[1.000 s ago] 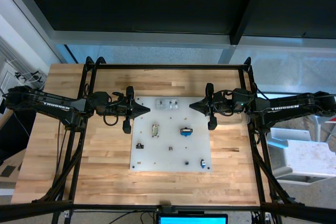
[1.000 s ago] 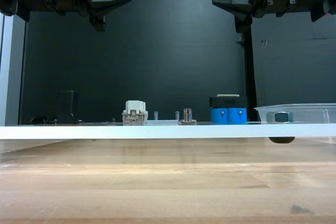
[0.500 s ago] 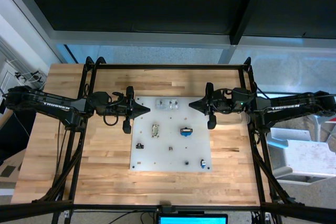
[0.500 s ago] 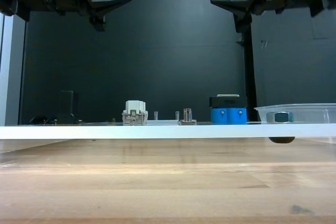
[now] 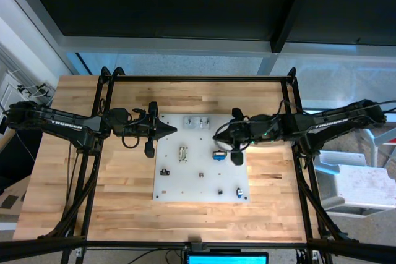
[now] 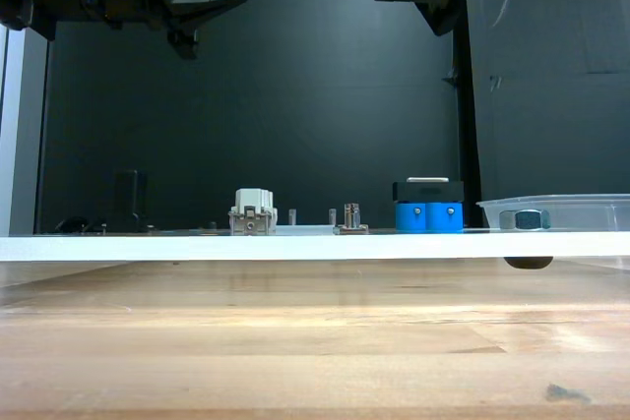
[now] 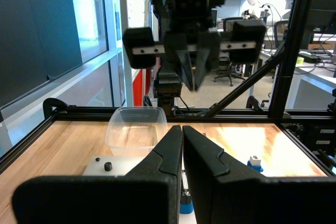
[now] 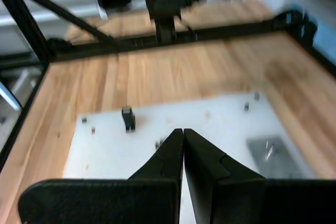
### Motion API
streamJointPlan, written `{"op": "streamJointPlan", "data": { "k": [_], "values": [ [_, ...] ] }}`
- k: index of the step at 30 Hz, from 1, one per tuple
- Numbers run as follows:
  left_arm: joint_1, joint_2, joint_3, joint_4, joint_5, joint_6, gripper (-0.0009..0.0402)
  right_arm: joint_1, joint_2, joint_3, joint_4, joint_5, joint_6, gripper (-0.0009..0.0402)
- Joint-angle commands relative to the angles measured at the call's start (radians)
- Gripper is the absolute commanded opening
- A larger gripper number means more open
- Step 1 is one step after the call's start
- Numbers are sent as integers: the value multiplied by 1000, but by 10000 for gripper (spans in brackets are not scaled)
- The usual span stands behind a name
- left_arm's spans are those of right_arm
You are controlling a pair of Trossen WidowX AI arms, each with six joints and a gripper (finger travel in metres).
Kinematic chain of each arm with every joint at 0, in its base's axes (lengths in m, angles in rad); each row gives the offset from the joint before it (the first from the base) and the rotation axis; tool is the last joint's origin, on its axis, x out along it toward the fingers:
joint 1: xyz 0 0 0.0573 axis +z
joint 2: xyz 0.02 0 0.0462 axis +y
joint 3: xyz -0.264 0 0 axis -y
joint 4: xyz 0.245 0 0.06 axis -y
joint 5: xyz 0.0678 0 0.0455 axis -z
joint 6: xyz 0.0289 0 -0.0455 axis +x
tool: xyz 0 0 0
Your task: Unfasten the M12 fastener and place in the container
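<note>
Silver M12 nut (image 6: 525, 219) sits far below our right pincer (image 5: 216, 135), tips together; left pincer (image 5: 174, 130), also together, hangs opposite. Descending unopened, we'd bump, not grasp, it.

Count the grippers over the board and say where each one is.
2. The left gripper hangs high over the white board's left edge, jaws shut. The right gripper hangs high over the board's middle, jaws shut. Neither is hidden.

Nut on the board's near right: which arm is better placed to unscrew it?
Right. The right tool hangs over the board, right of its middle and nearer the nut; the left tool hangs over the far left corner.
</note>
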Motion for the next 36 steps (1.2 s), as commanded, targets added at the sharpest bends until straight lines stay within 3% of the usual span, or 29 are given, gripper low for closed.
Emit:
{"op": "streamJointPlan", "data": {
  "k": [1, 16, 20, 26, 32, 36],
  "values": [
    [0, 0, 0, 0, 0, 0, 0, 21, 79, 82, -125, 3, 84, 0],
    [0, 0, 0, 0, 0, 0, 0, 123, 419, 494, -589, 8, 375, 0],
    [0, 0, 0, 1, 0, 0, 0, 143, 494, 599, -705, -14, 431, 0],
    [0, 0, 0, 0, 0, 0, 0, 171, 583, 713, -825, -102, 503, 0],
    [0, 0, 0, 0, 0, 0, 0, 201, 663, 793, -953, -116, 564, 0],
    [0, 0, 0, 0, 0, 0, 0, 214, 713, 837, -1001, -169, 602, 0]
  ]
}}
